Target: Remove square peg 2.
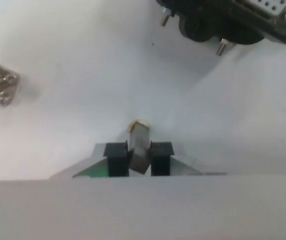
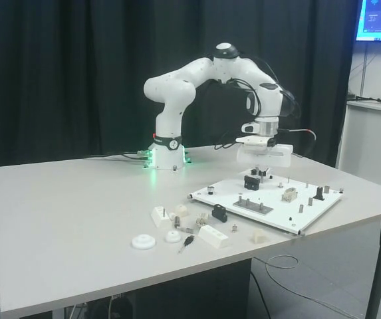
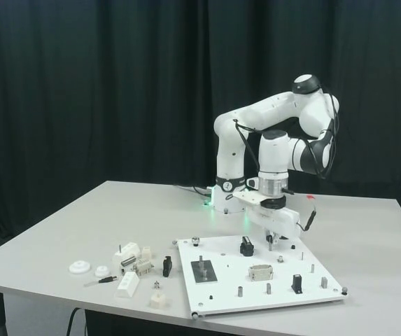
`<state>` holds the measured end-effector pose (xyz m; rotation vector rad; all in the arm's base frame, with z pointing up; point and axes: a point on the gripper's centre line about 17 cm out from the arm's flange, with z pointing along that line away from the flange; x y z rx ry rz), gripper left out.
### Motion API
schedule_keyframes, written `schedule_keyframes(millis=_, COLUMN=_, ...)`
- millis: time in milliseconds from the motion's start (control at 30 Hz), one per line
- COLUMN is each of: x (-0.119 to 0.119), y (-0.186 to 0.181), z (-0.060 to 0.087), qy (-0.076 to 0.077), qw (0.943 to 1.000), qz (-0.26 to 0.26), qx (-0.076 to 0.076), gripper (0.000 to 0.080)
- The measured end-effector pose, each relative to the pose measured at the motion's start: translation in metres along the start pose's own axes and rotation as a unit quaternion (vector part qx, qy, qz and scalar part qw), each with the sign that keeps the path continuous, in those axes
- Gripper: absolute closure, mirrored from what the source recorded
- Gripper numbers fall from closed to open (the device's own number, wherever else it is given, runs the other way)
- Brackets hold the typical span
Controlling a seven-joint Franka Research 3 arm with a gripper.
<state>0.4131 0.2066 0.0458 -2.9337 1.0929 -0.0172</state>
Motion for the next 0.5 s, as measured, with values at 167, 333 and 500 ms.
schedule_keyframes(millis=167, x=-0.001, y=-0.001, z=-0.009, qy=-0.003, qw=1.0000, qz=-0.001, qx=0.002, gripper=0.0712)
schedule_keyframes(millis=333, x=-0.002, y=-0.003, z=-0.019, qy=-0.004, qw=1.0000, qz=-0.004, qx=0.004, gripper=0.0712)
schedule_keyframes(millis=500, x=-0.003, y=-0.004, z=-0.026, qy=-0.004, qw=1.0000, qz=-0.007, qx=0.004, gripper=0.0712)
